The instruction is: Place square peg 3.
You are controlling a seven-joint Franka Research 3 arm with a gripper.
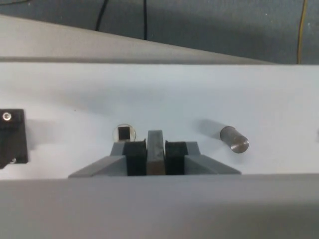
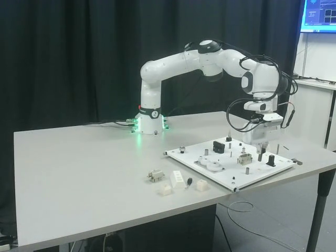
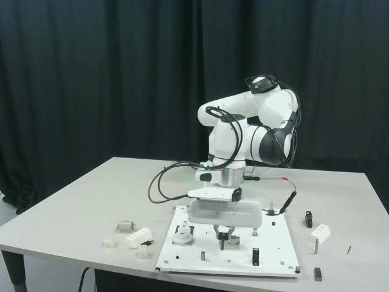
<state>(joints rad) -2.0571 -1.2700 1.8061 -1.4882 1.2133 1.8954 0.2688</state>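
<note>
Claw (image 1: 155, 157) clamped on square peg (image 1: 155, 149), beside square hole (image 1: 124, 133).

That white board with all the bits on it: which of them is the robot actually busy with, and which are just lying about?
Busy with:
- square peg, shut in the claw
- square hole in the white board

Lying about:
- round grey peg
- white blocks on the grey table
- black parts

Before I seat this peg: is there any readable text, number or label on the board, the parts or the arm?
None can be read.
Monitor in the first room view: shows lines of text, too small to read.
White board, square peg in the end effector, white arm: no visible markings.
</note>
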